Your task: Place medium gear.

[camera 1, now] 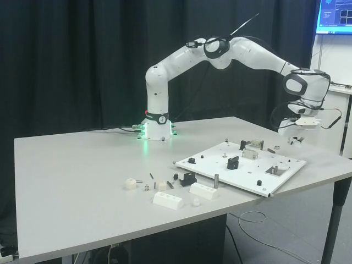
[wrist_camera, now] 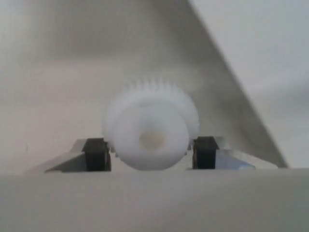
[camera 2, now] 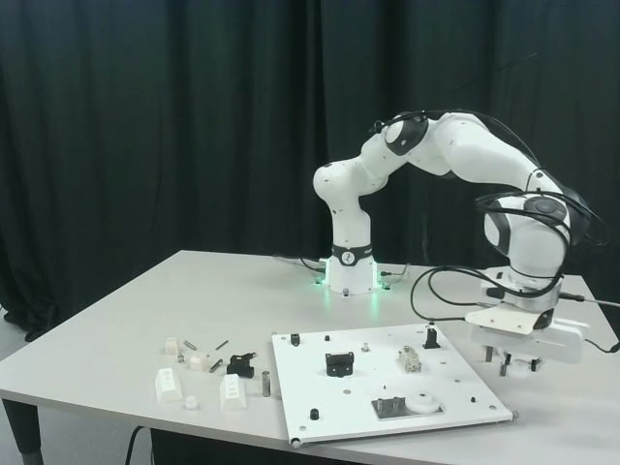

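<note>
- While pinched between the two black pads (wrist_camera: 96,154) of the white arm's two-fingered hand (wrist_camera: 151,155), lies with its toothed face toward the wrist camera: white plastic medium gear (wrist_camera: 150,126), bore hole at centre, so its axis runs along the camera's line of sight and across the line of the closing fingers
- Held aloft just beyond the far edge of the flat white assembly board (camera 1: 242,179), above bare grey desk (camera 1: 71,176); hand (camera 2: 518,360) hangs off the board's corner in the second room view
- Judged: needs carrying back over the board and turning so the bore points down at a peg before lowering; which peg cannot be told
- Counted: one arm, one hand, one gear in the grip
- One more round white toothed part (camera 2: 422,403) resting on the board's near side
- Roughly three white blocks (camera 1: 168,200) and a scatter of small dark pins loose on the desk beside the board; exact pin count too small to tell
</note>
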Tool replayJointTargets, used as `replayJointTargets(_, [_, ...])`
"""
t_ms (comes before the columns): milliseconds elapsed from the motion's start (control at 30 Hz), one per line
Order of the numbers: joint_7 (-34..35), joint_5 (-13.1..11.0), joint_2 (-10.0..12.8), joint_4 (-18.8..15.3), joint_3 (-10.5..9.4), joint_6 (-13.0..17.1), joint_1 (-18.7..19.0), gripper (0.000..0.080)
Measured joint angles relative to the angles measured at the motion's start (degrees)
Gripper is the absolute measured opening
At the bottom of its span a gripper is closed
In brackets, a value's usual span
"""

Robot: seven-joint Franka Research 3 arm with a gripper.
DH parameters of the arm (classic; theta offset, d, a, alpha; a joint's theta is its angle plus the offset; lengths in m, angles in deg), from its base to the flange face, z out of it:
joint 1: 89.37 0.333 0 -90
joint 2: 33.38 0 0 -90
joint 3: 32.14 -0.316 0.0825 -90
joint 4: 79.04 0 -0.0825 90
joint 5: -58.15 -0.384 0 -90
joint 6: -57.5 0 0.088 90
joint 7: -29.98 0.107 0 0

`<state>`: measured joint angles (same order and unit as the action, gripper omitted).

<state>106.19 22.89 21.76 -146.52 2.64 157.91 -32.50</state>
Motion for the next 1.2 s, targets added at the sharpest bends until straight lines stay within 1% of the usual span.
replayJointTargets(200, [1.93, -0.35, 0.00, -2.00, -0.02, 1.08, 2.68, 0.0370])
replayJointTargets(667, [5.76, -1.43, 0.00, -7.56, -0.13, 7.16, 8.25, 0.0370])
replayJointTargets(800, [6.47, -1.45, 0.00, -8.31, -0.14, 8.24, 9.13, 0.0370])
replayJointTargets(967, [6.47, -1.45, -0.02, -8.59, -0.12, 8.46, 9.61, 0.0370])
replayJointTargets(1000, [6.47, -1.45, -0.02, -8.60, -0.12, 8.46, 9.63, 0.0526])
replayJointTargets(1133, [6.47, -1.45, -0.07, -8.62, -0.09, 8.46, 9.64, 0.0526])
replayJointTargets(1167, [6.47, -1.45, -0.09, -8.63, -0.06, 8.46, 9.64, 0.0730])
replayJointTargets(1200, [6.47, -1.45, -0.11, -8.64, -0.04, 8.46, 9.64, 0.0730])
